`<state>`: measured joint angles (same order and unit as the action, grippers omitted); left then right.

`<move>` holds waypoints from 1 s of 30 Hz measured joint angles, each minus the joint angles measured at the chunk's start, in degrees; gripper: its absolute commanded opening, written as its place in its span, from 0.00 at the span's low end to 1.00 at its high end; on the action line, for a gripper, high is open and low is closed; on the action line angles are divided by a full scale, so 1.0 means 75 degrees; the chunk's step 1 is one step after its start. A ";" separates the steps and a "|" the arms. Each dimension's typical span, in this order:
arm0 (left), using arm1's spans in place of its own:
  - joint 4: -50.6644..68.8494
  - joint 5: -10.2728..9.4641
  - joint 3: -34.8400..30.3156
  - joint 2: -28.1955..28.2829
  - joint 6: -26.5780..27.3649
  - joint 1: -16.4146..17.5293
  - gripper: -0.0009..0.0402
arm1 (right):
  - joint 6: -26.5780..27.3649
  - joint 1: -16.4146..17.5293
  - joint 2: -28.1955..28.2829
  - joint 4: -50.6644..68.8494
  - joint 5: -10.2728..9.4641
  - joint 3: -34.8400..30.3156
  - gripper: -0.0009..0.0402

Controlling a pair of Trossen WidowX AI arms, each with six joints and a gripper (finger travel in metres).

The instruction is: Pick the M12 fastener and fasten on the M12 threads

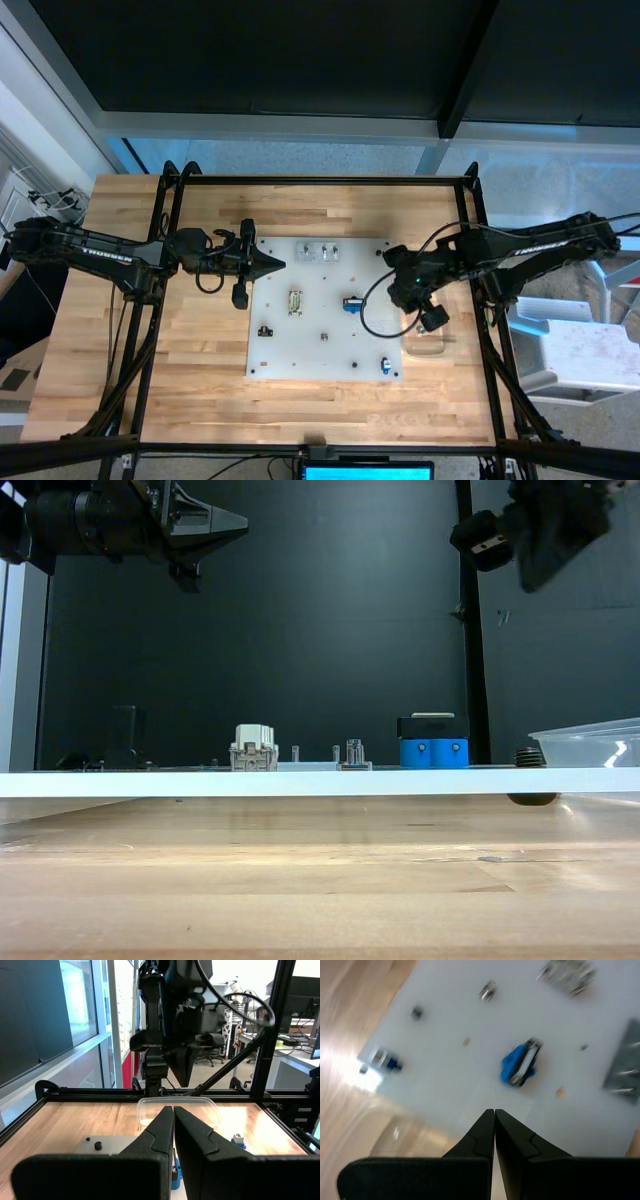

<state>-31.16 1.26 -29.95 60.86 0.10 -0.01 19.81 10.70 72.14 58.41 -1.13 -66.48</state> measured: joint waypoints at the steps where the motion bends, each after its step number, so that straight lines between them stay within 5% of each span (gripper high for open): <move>1: 0.0000 -0.0003 0.0003 0.0000 0.0003 0.0000 0.02 | 0.0117 0.0041 0.0076 0.0184 0.0000 -0.0047 0.02; 8: 0.0000 -0.0003 0.0003 0.0000 0.0003 0.0000 0.02 | 0.0434 0.0195 0.0423 0.1102 0.0017 -0.0082 0.02; 15: -0.0003 0.0000 0.0000 0.0000 0.0000 0.0000 0.02 | 0.0437 0.0466 0.0568 0.1530 0.0653 0.0047 0.02; 30: -0.0003 -0.0003 0.0000 0.0000 0.0003 0.0000 0.02 | 0.0210 0.1472 0.0571 0.1192 0.0600 0.0991 0.27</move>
<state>-31.18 1.23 -29.95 60.86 0.12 -0.01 21.39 21.74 76.42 67.35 3.38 -59.05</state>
